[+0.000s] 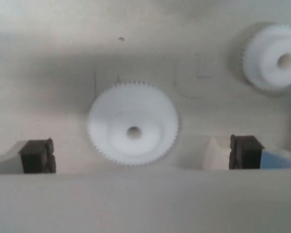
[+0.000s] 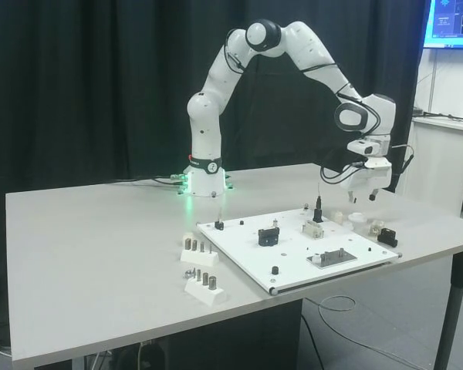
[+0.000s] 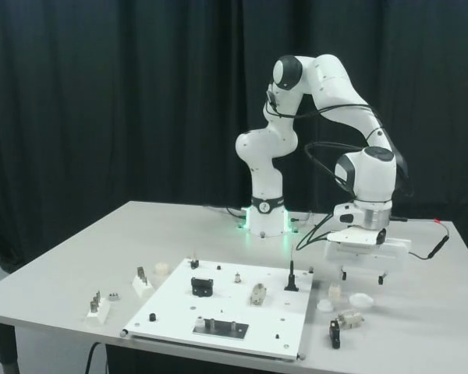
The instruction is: Pick large gear.
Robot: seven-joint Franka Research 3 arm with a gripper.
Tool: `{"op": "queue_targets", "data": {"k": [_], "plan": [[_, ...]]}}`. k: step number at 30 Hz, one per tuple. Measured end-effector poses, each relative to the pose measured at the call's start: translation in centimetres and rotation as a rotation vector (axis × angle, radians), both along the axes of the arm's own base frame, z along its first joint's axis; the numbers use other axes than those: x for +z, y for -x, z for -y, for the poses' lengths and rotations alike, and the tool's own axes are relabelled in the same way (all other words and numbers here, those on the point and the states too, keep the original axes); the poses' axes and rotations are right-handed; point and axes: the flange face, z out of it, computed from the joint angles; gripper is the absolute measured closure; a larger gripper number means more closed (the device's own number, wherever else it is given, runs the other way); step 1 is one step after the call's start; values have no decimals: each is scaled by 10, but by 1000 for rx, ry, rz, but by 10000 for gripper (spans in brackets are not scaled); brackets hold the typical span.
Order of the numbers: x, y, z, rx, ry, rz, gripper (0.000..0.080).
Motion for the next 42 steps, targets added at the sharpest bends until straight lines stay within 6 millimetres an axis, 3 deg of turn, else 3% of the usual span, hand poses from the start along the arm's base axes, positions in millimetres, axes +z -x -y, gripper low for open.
{"op": "queue_targets", "data": {"k": [42], "plan": [[-38, 22, -4, -141, -56, 59, 3]]}}
